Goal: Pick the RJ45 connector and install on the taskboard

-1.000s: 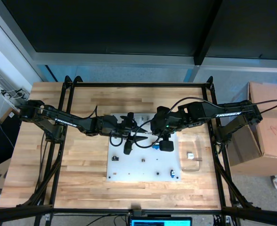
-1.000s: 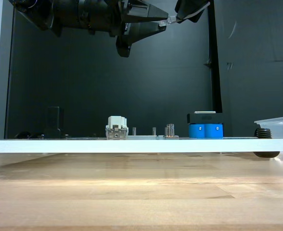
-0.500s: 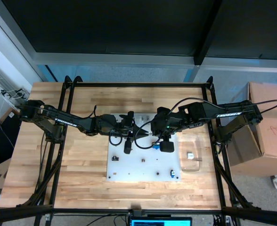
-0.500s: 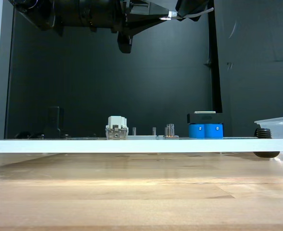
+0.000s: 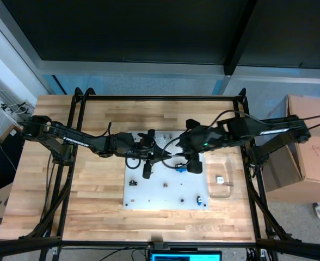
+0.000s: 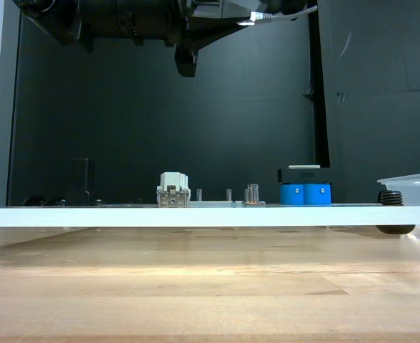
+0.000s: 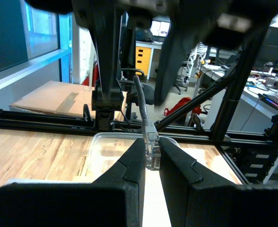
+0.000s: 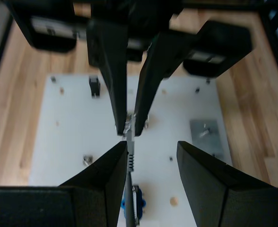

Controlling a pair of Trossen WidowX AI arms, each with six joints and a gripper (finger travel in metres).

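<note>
Clear tray [image 5: 220, 159] held one small white part [image 5: 219, 179]; over the board [image 5: 149, 190], left claw [image 7: 152, 144] clamped the connector [image 7: 152, 153], right claw [image 8: 152, 146] spread apart just beside it.

We look down from above the near edge and level from tabletop height, sharing the taskboard [image 5: 149, 196]. Wrist cameras close behind left gripper [image 7: 152, 143] and right gripper [image 8: 151, 144] face each other across the RJ45 connector [image 7: 152, 153].

The left arm [image 5: 73, 140] reaches in from the table's left edge, high over the board. The left gripper [image 7: 152, 147] is clamped on the connector [image 7: 152, 152]. The right arm [image 5: 258, 129] reaches in from the right edge. The right gripper [image 8: 152, 144], fingers spread, faces it tip to tip.
</note>
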